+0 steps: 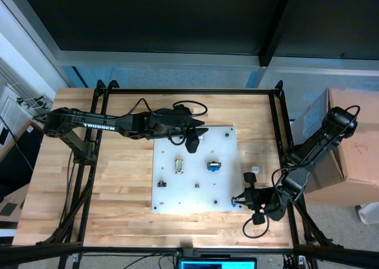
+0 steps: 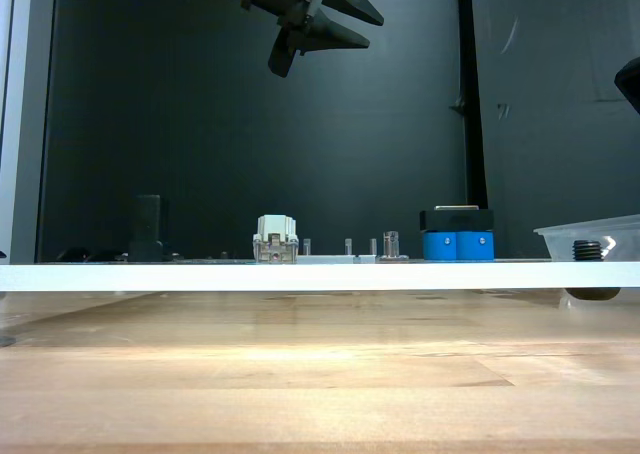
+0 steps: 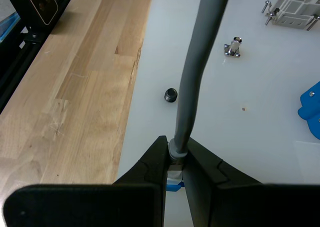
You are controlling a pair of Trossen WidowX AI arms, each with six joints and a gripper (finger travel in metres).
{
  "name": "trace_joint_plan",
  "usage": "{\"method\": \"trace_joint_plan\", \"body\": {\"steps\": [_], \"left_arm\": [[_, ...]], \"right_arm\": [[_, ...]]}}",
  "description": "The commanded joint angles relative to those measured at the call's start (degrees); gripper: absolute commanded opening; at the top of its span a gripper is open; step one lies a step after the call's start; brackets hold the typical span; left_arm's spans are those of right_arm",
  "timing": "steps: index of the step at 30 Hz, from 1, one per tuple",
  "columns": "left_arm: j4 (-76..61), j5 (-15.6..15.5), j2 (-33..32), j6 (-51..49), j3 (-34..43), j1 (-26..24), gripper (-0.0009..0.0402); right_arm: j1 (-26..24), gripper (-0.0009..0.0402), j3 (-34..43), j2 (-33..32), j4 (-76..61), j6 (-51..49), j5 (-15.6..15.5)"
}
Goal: Pick the RJ45 connector and install on the taskboard
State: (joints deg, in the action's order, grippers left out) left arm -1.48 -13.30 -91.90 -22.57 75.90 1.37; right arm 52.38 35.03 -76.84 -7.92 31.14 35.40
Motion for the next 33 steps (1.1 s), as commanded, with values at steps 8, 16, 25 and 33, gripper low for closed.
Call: {"method": "trace_joint_plan", "body": {"steps": [8, 16, 25, 33], "left_arm": [[0.0, 0.0, 0.0, 0.0, 0.0, 0.0, 0.0138], [0.0, 0.0, 0.0, 0.0, 0.0, 0.0, 0.0138], [0.0, 0.0, 0.0, 0.0, 0.0, 0.0, 0.0138], [0.0, 0.0, 0.0, 0.0, 0.0, 0.0, 0.0138]], "right_arm": [[-0.4, 0.0000, 0.0, -1.7, 1.4, -0.2, 0.7], [-0.5, 0.0000, -0.4, -1.6, 1.0, -0.1, 0.6], [-0.3, 0.0000, -0.5, -1.6, 1.0, 0.6, 0.6], [-0.1, 0.0000, -0.8, -1.6, 0.7, 1.6, 0.6]]}}
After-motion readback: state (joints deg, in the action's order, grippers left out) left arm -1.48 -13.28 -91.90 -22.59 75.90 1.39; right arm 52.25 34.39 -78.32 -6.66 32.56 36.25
